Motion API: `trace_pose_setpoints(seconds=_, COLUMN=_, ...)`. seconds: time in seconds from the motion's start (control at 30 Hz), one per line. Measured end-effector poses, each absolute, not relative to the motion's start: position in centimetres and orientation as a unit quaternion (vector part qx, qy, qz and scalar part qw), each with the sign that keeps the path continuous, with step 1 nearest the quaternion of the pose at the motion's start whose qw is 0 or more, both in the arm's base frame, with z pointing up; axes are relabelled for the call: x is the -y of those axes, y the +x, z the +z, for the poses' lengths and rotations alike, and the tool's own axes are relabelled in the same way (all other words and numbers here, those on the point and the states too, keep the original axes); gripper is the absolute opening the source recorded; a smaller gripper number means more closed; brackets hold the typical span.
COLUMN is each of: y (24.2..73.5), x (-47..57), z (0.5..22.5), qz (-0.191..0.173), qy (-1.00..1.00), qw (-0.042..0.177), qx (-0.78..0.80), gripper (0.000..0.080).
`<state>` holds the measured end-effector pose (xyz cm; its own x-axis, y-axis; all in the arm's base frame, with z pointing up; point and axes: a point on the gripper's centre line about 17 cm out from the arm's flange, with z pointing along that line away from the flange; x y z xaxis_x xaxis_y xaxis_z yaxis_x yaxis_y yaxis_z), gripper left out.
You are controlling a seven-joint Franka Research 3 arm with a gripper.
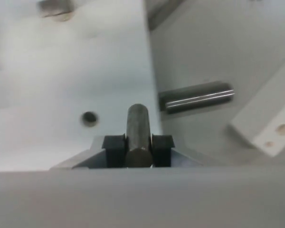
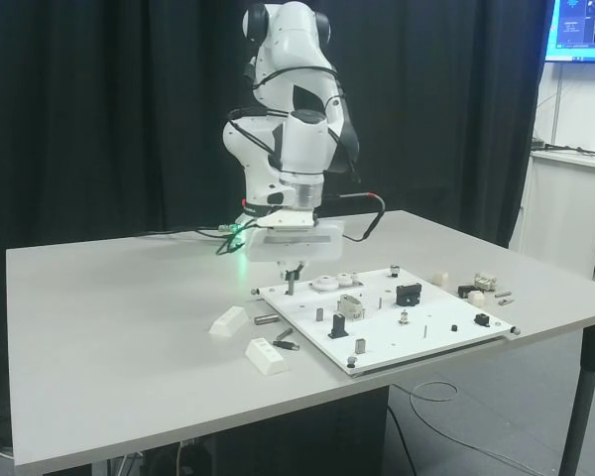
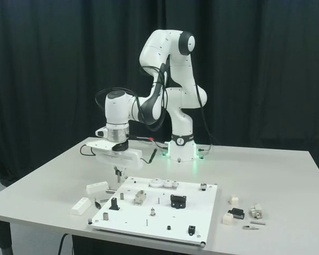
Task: Place round peg 3.
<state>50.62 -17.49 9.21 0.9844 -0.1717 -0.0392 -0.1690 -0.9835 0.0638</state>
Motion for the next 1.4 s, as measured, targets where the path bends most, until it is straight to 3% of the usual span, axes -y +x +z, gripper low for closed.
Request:
trace_pose_setpoints(seconds=0.7, y=53.0, x=24.8, z=8.7, qz=0.003, qy=0.994, qw=0.072, qx=0.083, gripper=0.0113)
trace_pose_setpoints(seconds=1.37, y=54.7, x=27.2, z=6.5, qz=0.002, qy=0.994, qw=0.078, qx=0.075, gripper=0.0113)
trace_pose_setpoints(seconds=1.4, y=54.8, x=27.3, z=6.5, qz=0.002, qy=0.994, qw=0.078, qx=0.075, gripper=0.0220)
